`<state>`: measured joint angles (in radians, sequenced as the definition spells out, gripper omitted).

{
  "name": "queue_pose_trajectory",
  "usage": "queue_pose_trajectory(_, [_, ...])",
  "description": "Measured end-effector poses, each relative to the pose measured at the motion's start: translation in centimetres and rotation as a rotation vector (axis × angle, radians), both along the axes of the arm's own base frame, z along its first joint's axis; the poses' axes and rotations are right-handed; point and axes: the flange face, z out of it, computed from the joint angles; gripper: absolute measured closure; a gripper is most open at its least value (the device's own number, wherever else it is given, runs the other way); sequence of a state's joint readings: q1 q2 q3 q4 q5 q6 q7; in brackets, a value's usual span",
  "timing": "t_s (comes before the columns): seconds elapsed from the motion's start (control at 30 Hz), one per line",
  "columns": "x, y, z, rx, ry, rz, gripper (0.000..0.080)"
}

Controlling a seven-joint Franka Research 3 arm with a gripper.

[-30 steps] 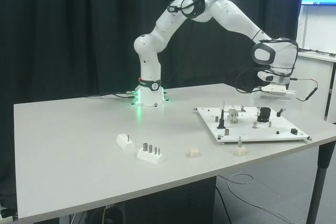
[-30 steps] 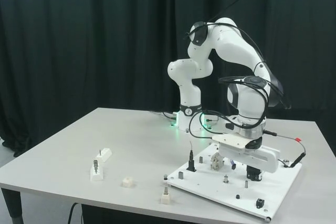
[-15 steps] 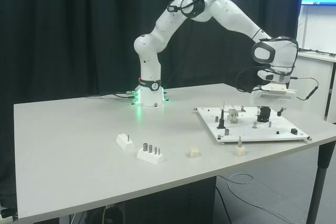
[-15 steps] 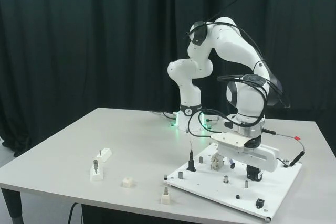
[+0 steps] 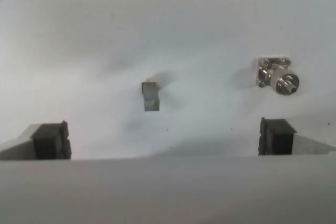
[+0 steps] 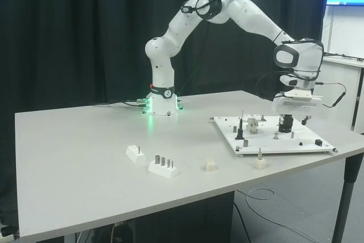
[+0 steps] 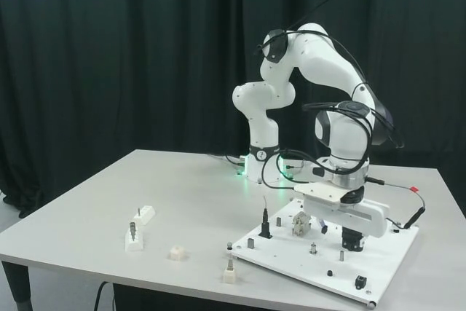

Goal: Pick square peg 1.

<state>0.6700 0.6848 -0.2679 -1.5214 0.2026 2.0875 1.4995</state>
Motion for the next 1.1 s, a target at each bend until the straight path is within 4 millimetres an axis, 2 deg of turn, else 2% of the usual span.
queue_pose_trajectory(0.53, [1.1, 0.1, 2.2, 0.009, -0.029, -0.001, 0.0003])
queue_pose_trajectory(0.87, [2.3, -1.0, 4.1, 0.000, -0.039, 0.017, 0.0003])
queue_pose_trajectory(1.1, [3.2, -2.4, 5.3, -0.012, -0.043, 0.035, 0.0003])
